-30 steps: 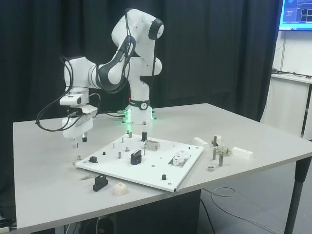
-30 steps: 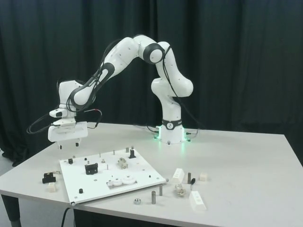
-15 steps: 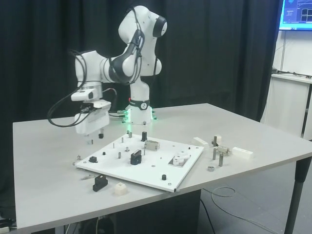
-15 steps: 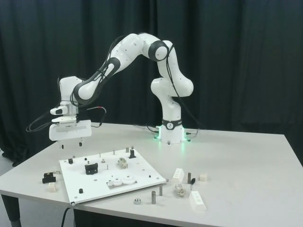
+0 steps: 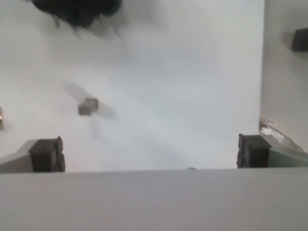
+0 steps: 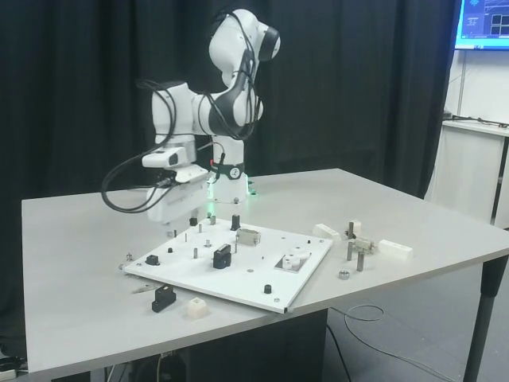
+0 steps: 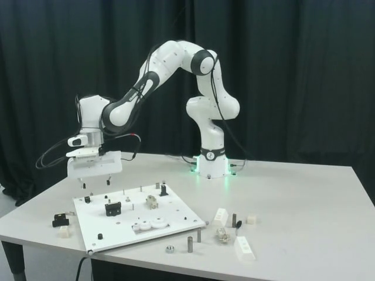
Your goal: Remove square peg 2.
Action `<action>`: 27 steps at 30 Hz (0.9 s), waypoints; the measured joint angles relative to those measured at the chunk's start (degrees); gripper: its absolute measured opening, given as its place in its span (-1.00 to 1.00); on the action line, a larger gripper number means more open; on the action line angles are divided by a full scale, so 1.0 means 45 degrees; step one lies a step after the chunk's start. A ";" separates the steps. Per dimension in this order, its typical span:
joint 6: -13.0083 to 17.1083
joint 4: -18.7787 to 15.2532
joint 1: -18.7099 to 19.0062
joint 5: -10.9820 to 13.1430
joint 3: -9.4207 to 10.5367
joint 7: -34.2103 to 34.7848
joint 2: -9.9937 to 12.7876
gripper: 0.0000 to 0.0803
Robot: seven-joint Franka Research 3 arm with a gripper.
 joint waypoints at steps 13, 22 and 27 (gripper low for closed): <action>-0.0048 -0.0238 0.0589 -0.0615 0.0035 0.0946 0.0218 0.99; 0.0498 -0.0852 0.0693 -0.0744 0.0104 0.0946 0.0425 0.99; 0.1161 -0.1312 0.0729 -0.0743 0.0260 0.0944 0.0439 0.99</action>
